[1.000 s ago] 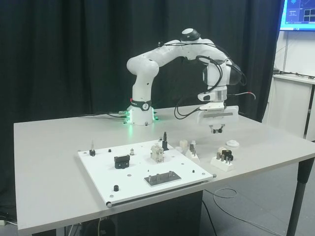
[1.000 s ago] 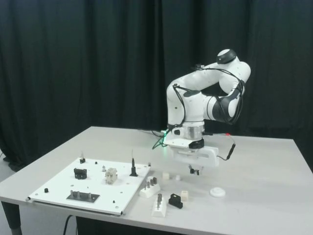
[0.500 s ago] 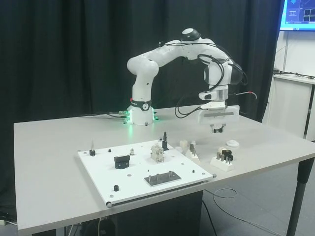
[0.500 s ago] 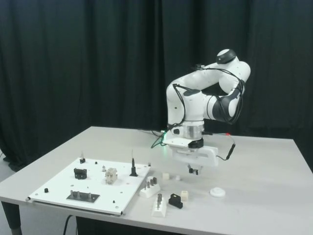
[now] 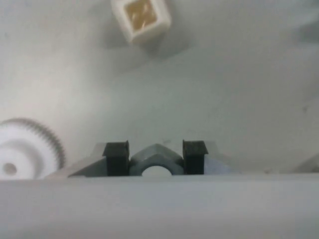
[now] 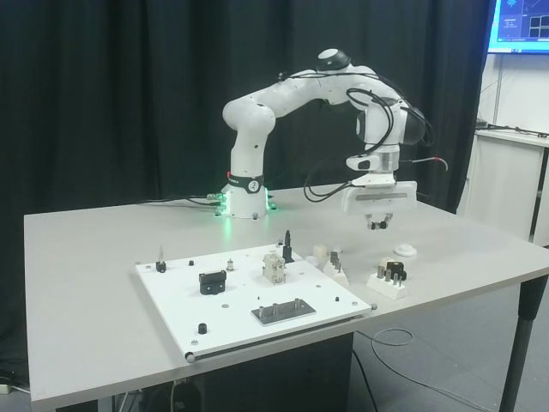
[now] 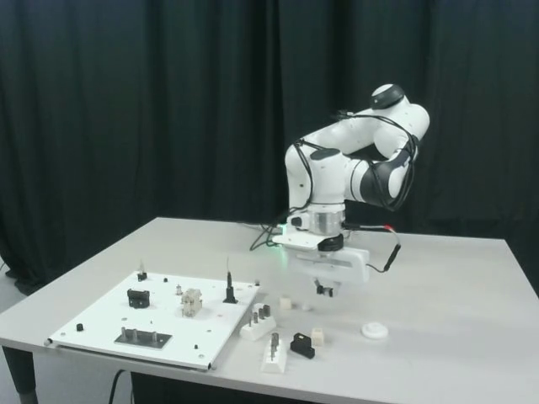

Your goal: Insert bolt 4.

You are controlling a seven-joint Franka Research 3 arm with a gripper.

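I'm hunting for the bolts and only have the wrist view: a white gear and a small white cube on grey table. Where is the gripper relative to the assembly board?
Observer: The gripper hangs over the grey table, off the white board, on the side where the gear lies.
Operator: Any bolts nearby?
Observer: A white block holding dark upright pins stands on the table, nearer the front edge than the gripper. I cannot tell which is bolt 4.
Operator: Am I low enough to hit anything?
Observer: No. The second room view shows a clear gap between the fingertips and the table.
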